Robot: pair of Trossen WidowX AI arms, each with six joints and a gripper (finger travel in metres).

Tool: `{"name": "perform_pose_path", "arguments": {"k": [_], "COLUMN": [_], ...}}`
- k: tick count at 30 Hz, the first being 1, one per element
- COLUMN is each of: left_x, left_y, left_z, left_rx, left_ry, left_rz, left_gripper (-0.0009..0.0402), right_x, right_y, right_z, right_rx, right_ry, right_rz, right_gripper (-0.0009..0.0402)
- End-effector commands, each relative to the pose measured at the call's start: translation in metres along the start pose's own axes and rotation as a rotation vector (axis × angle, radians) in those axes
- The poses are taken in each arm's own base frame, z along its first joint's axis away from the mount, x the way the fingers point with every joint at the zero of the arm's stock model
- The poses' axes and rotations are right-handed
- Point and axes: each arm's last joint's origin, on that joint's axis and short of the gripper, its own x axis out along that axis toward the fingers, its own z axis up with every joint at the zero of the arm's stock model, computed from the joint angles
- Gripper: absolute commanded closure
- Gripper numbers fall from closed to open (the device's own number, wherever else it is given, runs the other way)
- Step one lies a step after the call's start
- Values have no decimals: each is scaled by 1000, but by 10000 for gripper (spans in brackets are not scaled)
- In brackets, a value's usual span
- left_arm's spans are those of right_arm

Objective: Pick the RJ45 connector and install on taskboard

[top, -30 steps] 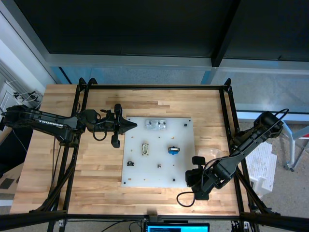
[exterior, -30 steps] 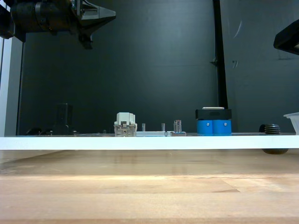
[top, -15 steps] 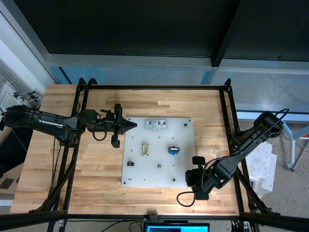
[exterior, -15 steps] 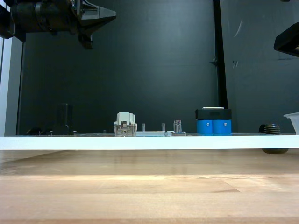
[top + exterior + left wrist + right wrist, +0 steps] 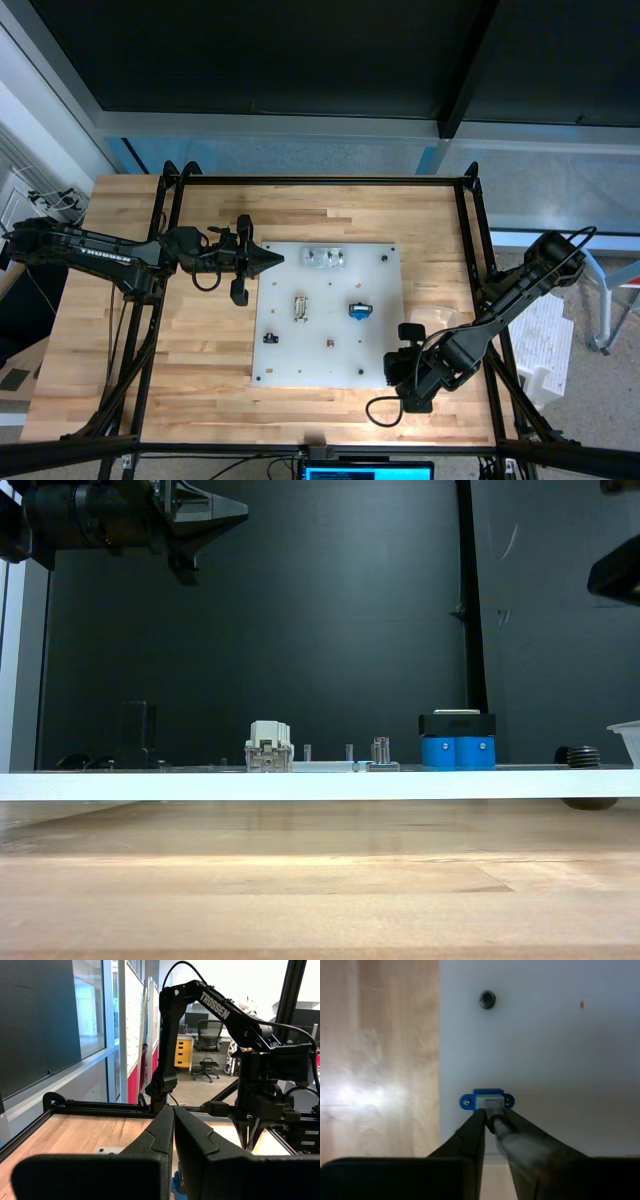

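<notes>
The white taskboard (image 5: 300, 350) lies in the middle of the table. My right gripper (image 5: 393, 368) hangs over its near right corner. In the right wrist view this gripper (image 5: 490, 1115) is shut on the RJ45 connector (image 5: 493, 1108), a tiny pale plug, whose tip sits at a small blue fitting (image 5: 486, 1100) close to the edge of the taskboard (image 5: 545, 1050). My left gripper (image 5: 276, 258) is shut and empty, held high over the board's far left edge; it also shows in the low view (image 5: 240, 513) and the left wrist view (image 5: 173, 1108).
A clear plastic tray (image 5: 435, 316) sits on the wood just right of the board. On the board stand a white block (image 5: 268, 750), a blue-and-black fitting (image 5: 457, 742) and metal parts (image 5: 324, 258). A black frame (image 5: 470, 230) surrounds the table.
In the low view the dark part of the right arm has sunk a little. The left arm has not moved.
</notes>
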Motion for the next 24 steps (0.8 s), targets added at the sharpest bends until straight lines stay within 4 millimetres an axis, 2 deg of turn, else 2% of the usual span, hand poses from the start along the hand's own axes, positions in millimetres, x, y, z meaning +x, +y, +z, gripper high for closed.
{"name": "perform_pose_path", "arguments": {"k": [1,8,14,24], "left_x": [0,0,0,0], "left_y": [0,0,0,0], "left_z": [0,0,0,0], "left_rx": [0,0,0,0], "left_ry": [0,0,0,0], "left_rz": [0,0,0,0], "left_gripper": [393,393,393,393], "right_x": [-2,-5,-18,-45], "right_y": [1,1,-3,-13], "right_z": [2,2,2,-1], "right_rx": [7,10,17,29], "right_ry": [-21,-31,-43,-76], "right_rz": [12,22,61,110], "right_gripper": [307,266,236,224]}}
